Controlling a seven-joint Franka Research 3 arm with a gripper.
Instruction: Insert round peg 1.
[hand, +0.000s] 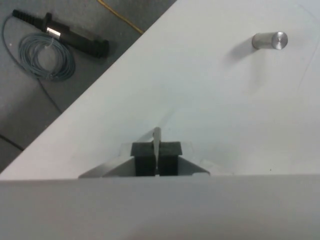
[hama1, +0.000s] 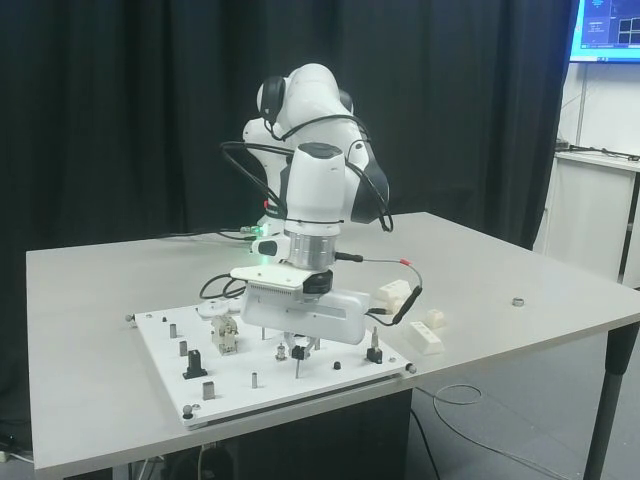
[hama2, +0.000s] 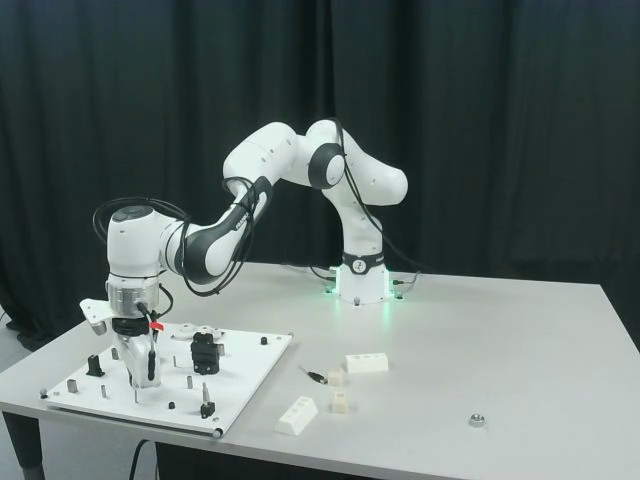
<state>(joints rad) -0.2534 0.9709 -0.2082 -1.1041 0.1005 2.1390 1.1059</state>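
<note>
My gripper (hand: 156, 159) hangs over the white board (hand: 210, 100), shut on a thin grey round peg (hand: 157, 137) that sticks out from between the black fingertips. In the first room view the gripper (hama1: 297, 352) holds the peg (hama1: 298, 368) upright, its tip just above the front part of the board (hama1: 270, 390). The second room view shows the gripper (hama2: 138, 372) low over the board's (hama2: 245, 375) left half. I cannot see the hole under the peg.
A short metal cylinder (hand: 270, 40) stands on the board. Black fixtures (hama1: 194, 365) (hama2: 205, 352) and small pins rise from it. White blocks (hama1: 425, 335) (hama2: 367, 362) and a nut (hama2: 477, 420) lie on the grey table. A coiled cable (hand: 47, 55) lies on the floor.
</note>
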